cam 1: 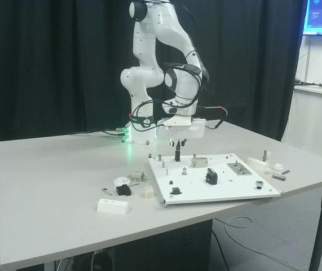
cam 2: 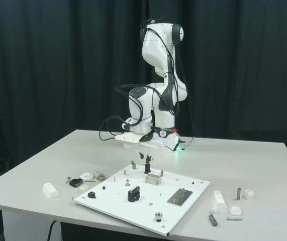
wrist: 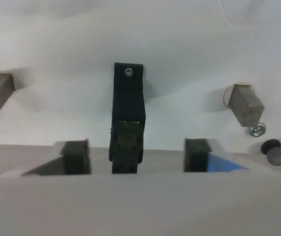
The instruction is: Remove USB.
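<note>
While the black USB plug [wrist: 127, 118] stands upright over the white board [cam 1: 217, 189], the gripper [wrist: 136, 156] of the white Franka arm [cam 1: 158, 62] hangs directly above it. In the wrist view the two black fingertips [wrist: 75, 156] sit apart, one on each side of the plug's upper end, with open space between each pad and the plug; whether the plug is seated in the board or lifted clear of it cannot be told. From the first room camera the plug [cam 1: 177, 152] shows under the gripper [cam 1: 179, 142], toward the board's 11 o'clock corner. A small metal housing [cam 1: 199, 162] stands on the board near the plug, at about its 4 o'clock, and a black block [cam 1: 210, 176] lies further toward 5 o'clock. Two grey pegs [wrist: 246, 104] flank the plug in the wrist view. Off the board, at its 9 o'clock, loose white parts [cam 1: 113, 206] lie on the grey table [cam 1: 53, 175].
</note>
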{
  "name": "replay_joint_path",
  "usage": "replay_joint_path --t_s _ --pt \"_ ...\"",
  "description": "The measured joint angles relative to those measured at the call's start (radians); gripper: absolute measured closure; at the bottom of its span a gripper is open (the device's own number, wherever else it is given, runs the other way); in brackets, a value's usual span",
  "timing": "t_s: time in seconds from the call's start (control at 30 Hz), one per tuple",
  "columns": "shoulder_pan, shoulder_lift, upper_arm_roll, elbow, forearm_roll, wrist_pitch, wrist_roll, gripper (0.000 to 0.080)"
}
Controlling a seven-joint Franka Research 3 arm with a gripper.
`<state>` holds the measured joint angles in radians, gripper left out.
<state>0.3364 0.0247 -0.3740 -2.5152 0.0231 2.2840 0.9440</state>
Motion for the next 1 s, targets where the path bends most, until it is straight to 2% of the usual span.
replay_joint_path --t_s 0.23,0.4,0.43,1.0 --pt "-0.002 0.010 -0.001 0.001 0.027 0.002 -0.016 0.0300" --pt "-0.003 0.010 -0.002 0.001 0.032 0.002 -0.027 0.0300" --pt "-0.003 0.010 -0.002 0.001 0.033 0.002 -0.028 0.0661" --pt "-0.003 0.010 -0.004 0.010 0.034 -0.015 -0.076 0.0661"
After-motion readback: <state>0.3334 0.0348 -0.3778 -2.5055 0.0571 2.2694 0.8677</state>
